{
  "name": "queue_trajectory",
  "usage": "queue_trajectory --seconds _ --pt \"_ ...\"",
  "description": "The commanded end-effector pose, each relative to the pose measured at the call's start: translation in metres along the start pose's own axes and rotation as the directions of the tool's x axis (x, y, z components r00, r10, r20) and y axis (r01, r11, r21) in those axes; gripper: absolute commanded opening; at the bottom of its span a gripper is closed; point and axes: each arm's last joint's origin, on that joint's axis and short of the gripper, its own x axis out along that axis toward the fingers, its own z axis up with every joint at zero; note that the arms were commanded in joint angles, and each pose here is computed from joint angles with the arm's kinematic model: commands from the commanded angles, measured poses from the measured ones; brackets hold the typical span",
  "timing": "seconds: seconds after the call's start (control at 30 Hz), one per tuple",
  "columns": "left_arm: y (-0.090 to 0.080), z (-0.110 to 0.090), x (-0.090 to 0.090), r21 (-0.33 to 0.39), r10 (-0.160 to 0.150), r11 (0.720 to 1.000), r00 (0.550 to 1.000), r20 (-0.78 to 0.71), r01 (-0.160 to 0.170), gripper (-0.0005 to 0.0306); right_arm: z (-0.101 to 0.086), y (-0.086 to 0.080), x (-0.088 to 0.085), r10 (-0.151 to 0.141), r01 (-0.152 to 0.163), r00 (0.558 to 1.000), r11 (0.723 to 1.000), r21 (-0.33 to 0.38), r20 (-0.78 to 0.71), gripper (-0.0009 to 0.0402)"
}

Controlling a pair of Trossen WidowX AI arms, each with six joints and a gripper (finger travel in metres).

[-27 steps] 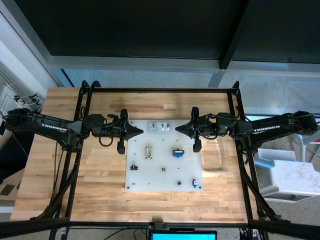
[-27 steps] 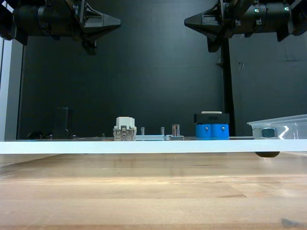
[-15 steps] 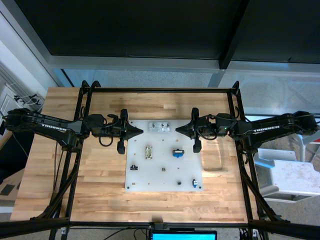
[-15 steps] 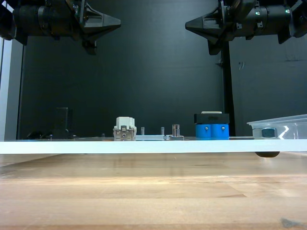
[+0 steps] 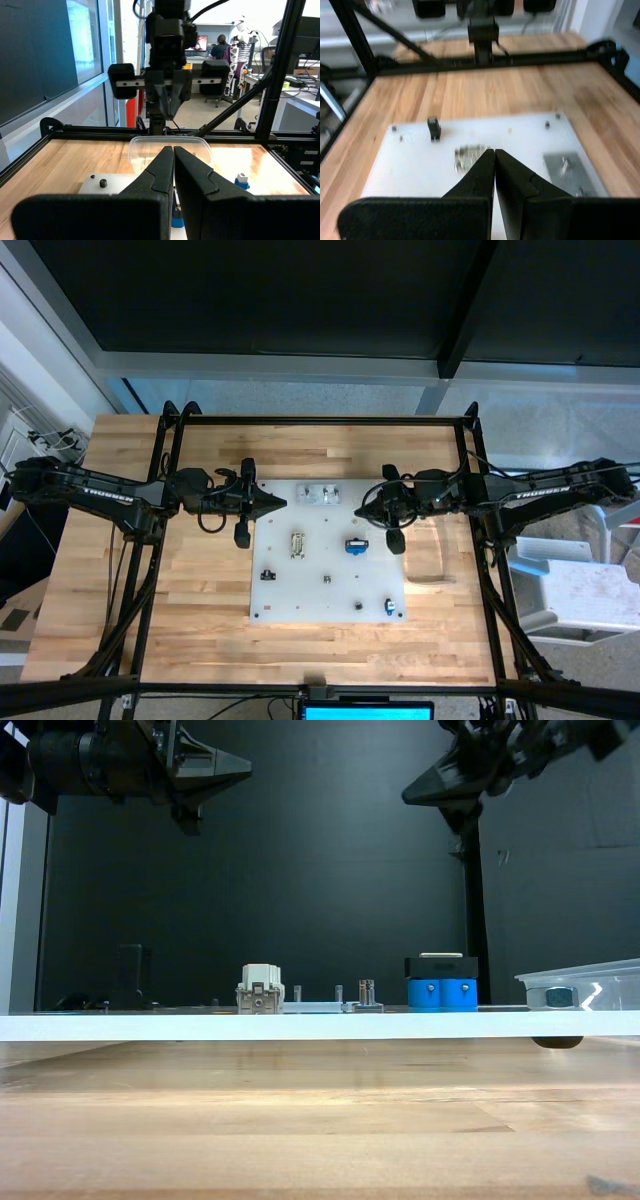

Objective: Unfasten the M12 fastener and place in the container

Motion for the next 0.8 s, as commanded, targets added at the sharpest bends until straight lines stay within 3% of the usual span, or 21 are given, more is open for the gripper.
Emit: queue_trajectory --seconds 0.03,0.2,0.37,0.7,0.8 --pt "0.0 0.0 0.0 0.0 0.0 1.0 1.0 0.0 0.0 0.0 0.008 0.008 -0.003 -0.003 0.006 0.996 1.0 0.028 -0.087 0.0" --pt "0.0 0.0 0.0 0.0 0.0 1.0 1.0 0.0 0.0 0.0 0.017 0.022 0.001 -0.003 0.02 0.971 0.998 0.067 -0.241 0.0" --pt "0.0 0.0 0.0 0.0 0.0 1.0 1.0 0.0 0.0 0.0 0.024 0.035 0.011 -0.007 0.056 0.912 0.993 0.106 -0.41 0.0" --pt "0.0 0.0 0.0 0.0 0.0 1.0 1.0 0.0 0.0 0.0 0.032 0.068 0.035 -0.021 0.113 0.782 0.988 0.108 -0.623 0.0" --pt "0.0 0.0 0.0 0.0 0.0 1.0 1.0 0.0 0.0 0.0 0.034 0.08 0.043 -0.025 0.117 0.749 0.989 0.095 -0.662 0.0"
